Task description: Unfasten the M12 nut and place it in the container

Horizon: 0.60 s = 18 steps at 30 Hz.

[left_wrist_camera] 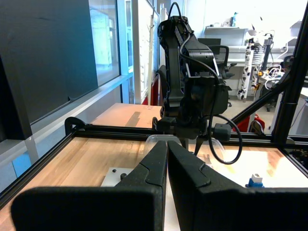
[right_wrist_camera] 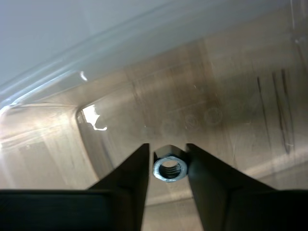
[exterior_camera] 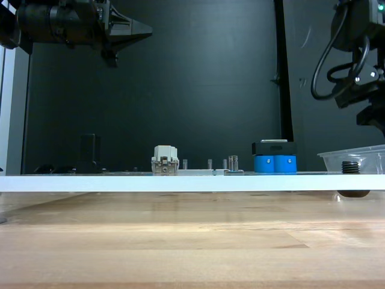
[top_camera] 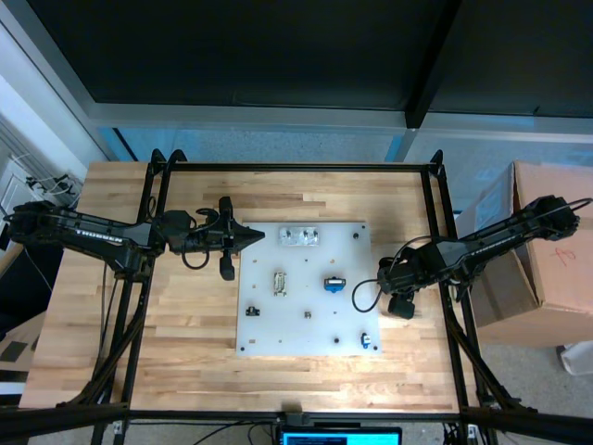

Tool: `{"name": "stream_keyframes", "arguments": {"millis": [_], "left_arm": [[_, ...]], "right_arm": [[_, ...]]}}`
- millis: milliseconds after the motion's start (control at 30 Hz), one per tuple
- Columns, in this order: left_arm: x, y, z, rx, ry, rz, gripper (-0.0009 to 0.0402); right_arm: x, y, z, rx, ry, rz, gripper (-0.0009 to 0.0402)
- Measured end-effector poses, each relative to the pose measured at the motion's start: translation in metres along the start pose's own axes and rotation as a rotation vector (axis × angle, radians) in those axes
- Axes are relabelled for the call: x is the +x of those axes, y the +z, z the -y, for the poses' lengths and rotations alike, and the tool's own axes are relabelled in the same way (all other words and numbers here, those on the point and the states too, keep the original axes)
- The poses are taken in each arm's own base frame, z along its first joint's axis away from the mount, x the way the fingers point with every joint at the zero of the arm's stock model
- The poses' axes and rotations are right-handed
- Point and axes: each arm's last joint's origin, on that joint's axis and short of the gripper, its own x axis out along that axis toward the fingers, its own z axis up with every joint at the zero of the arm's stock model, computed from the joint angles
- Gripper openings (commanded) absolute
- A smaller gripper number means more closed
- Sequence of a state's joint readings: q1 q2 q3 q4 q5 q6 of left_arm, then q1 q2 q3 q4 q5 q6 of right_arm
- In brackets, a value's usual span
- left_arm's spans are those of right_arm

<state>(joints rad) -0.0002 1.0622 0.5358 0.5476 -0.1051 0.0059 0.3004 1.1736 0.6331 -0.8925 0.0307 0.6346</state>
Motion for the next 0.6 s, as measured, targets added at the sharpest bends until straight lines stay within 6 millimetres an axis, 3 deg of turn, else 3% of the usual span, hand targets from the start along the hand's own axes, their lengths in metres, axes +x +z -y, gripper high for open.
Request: {"name": "stream_keyframes", "arguments": {"millis": [200,333,467,600], "left_arm": [[0.000,0.000,0.000,0.000,0.000,0.000,0.0000],[0.000,0.000,0.000,0.000,0.000,0.000,0.0000],[0.000,0.000,0.000,0.000,0.000,0.000,0.0000],[0.000,0.000,0.000,0.000,0.000,0.000,0.0000]], "right_arm": [[0.002,-0.001,0.001,0.025,-0.002,0.000,0.0254],[0.000,0.001,0.000,0.042,0.003,0.007,0.0293],[-0.005,0.004,-0.002,0.043,0.014,0.022,0.0298],[-0.024,0.014,-0.004,0.062,0.038,0.081,0.0268]]}}
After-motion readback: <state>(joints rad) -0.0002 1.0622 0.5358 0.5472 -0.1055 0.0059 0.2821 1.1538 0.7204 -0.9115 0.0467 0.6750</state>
